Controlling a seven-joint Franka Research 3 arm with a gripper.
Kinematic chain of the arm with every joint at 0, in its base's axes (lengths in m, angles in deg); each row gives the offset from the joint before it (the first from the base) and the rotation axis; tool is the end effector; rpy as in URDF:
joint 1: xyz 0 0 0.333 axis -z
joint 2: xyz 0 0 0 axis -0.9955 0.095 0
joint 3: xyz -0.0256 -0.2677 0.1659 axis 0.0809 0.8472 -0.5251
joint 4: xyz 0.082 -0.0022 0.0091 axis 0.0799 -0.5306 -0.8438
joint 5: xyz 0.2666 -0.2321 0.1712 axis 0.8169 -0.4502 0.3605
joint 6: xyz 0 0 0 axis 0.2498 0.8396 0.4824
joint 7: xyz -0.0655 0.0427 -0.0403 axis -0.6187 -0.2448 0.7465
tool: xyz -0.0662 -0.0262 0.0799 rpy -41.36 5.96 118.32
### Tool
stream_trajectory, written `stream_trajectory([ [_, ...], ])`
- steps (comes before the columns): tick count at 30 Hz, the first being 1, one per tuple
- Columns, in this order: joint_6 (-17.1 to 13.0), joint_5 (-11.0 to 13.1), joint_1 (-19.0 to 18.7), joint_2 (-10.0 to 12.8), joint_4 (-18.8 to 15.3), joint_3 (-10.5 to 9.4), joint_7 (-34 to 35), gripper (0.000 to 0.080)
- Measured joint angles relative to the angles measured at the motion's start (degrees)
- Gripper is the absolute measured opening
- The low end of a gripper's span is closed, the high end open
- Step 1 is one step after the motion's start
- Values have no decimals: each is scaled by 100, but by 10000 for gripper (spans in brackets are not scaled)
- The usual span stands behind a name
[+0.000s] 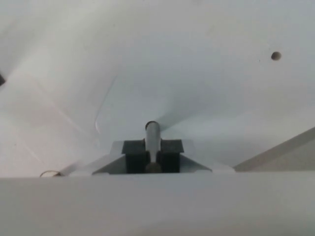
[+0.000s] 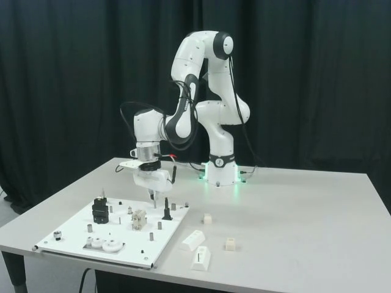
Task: Insert round peg 2.
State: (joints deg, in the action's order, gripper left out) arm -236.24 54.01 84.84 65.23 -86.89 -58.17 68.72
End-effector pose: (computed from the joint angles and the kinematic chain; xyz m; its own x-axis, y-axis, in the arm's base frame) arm 0.4051 -0.2021 0.2276 0.2301 -0.9712 -0.0626 -0.9702 -0.2239 -0.0931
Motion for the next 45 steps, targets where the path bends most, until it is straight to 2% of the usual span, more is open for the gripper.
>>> stream_trajectory([
  [9,0,95,0,16,0,-4,-59,60],
  [18,-30,296,-1,61,2,-7,-297,59],
  [32,-30,381,-5,52,3,-8,-463,60],
  [33,-28,387,-6,47,3,-9,-463,229],
  [38,-7,421,-10,1,3,-13,-463,229],
  [39,-1,430,-12,-11,3,-15,-463,579],
  [43,18,481,-20,-57,3,-30,-462,579],
  [44,24,497,-20,-70,3,-38,-462,761],
  [45,31,510,-20,-82,4,-47,-462,761],
])
